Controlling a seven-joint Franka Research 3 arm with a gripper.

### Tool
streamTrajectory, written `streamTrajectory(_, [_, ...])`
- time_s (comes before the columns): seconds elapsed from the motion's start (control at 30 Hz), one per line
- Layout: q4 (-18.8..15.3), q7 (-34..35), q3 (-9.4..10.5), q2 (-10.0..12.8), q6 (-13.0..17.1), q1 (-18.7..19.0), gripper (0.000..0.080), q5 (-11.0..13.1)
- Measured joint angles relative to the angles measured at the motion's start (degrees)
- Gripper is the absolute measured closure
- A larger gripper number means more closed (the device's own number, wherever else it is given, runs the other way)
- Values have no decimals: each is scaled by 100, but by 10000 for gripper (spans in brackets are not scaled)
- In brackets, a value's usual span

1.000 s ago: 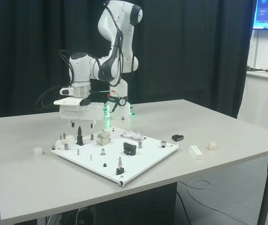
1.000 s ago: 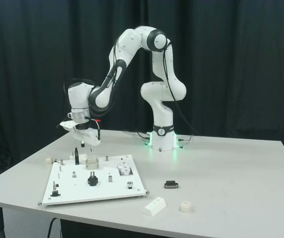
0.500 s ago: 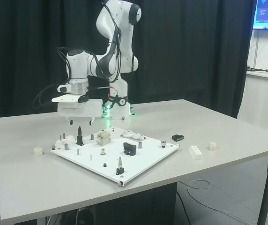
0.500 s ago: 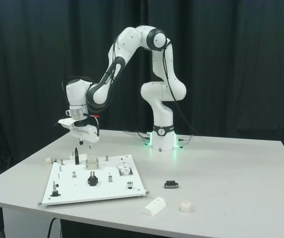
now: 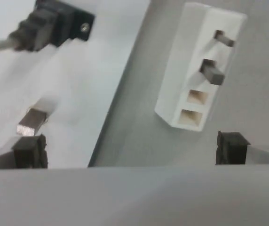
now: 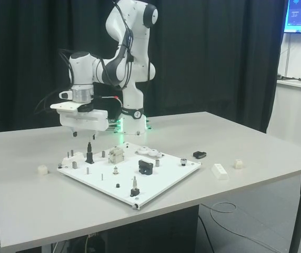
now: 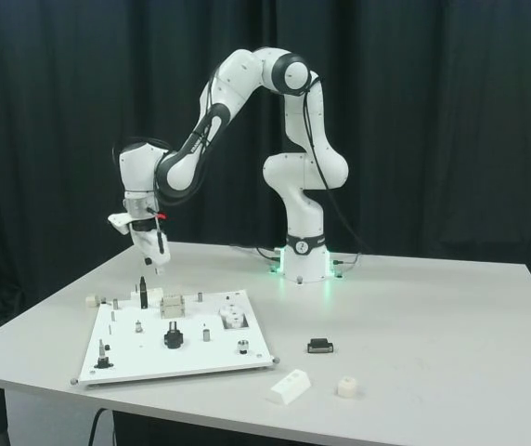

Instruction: Pick square peg 2.

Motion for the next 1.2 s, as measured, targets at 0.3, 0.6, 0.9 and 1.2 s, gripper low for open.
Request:
streamTrajectory(0.3, [45, 452, -83, -26, 0, -2, 3, 45])
streamTrajectory(0.6, [28, 719, -208, -33, 93, -66, 3, 73])
streamTrajectory(0.9, [-156, 641, -243, -11, 483, -239, 3, 116])
streamTrajectory(1.2, [-380, 51, -217, 88, 929, -314, 3, 542])
